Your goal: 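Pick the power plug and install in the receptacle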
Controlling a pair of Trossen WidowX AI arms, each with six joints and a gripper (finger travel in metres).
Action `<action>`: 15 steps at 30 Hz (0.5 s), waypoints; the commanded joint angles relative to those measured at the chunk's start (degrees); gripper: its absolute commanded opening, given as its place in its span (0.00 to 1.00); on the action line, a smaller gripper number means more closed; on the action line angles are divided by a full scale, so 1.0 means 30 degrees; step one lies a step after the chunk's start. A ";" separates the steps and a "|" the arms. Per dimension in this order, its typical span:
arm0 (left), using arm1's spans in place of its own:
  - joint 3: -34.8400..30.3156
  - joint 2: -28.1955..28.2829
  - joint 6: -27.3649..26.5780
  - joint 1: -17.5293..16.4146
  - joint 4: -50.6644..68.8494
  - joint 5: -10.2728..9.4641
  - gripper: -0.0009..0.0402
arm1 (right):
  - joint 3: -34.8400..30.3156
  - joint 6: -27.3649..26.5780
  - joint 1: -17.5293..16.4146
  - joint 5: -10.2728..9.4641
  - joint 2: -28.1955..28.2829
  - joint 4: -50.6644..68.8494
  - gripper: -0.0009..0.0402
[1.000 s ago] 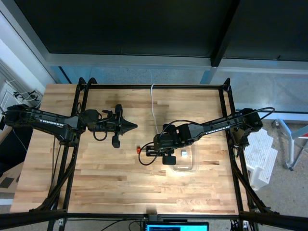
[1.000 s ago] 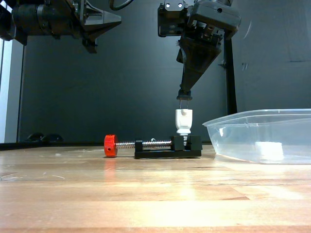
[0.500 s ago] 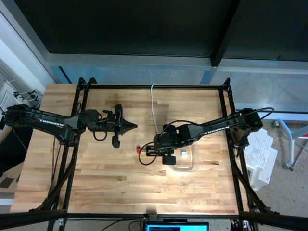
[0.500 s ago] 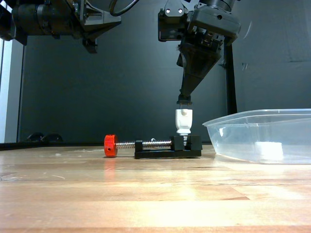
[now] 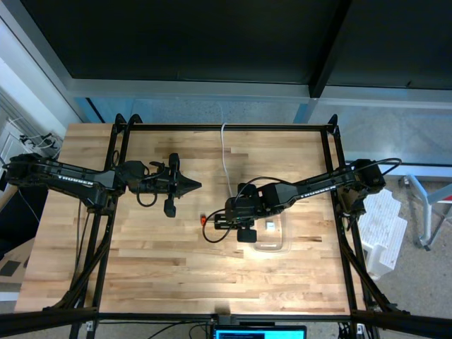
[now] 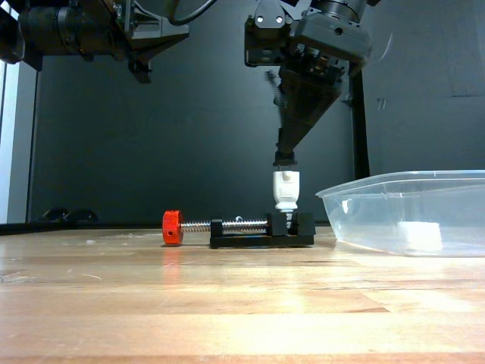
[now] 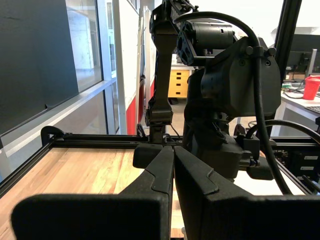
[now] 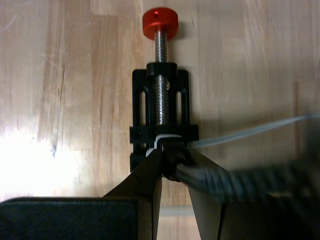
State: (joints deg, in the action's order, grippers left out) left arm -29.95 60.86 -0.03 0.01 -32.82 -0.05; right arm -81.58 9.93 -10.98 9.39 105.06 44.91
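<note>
High view: left gripper point(image 5: 192, 185) well left of the receptacle point(image 5: 217, 222), right gripper point(image 5: 233, 214) above it. Low view: insertion step; power plug point(image 6: 284, 160) pinched in the right fingertips, touching the receptacle's top. Wrist views: left pads pressed together, empty; plug between right pads, next likely a straight downward press

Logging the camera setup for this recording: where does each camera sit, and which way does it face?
High: above the near edge, looking down; both arms, left gripper parked at left, right gripper over the receptacle.
Low: table height, level; receptacle and tray, both grippers overhead.
Left wrist: along its shut fingers toward the right arm.
Right wrist: down past fingers clamping the power plug.
Shared: low and right wrist show the red knob.
</note>
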 commanded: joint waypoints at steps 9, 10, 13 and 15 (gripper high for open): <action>0.0000 0.0000 0.0007 0.0000 -0.0007 0.0007 0.02 | 0.0299 0.0087 -0.0007 -0.0168 0.0372 -0.0087 0.02; 0.0000 0.0000 0.0007 0.0000 0.0000 0.0007 0.02 | 0.0335 0.0087 -0.0007 -0.0168 0.0372 -0.0087 0.02; 0.0000 0.0000 0.0007 0.0000 0.0000 0.0007 0.02 | 0.0488 0.0080 -0.0007 -0.0175 0.0364 -0.0189 0.02; 0.0000 0.0000 0.0007 -0.0007 0.0000 0.0007 0.02 | 0.0627 0.0080 -0.0007 -0.0175 0.0357 -0.0342 0.02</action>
State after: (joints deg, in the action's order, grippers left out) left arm -29.95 60.86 -0.01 0.01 -32.80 -0.03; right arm -80.20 10.13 -11.00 8.91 105.86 43.72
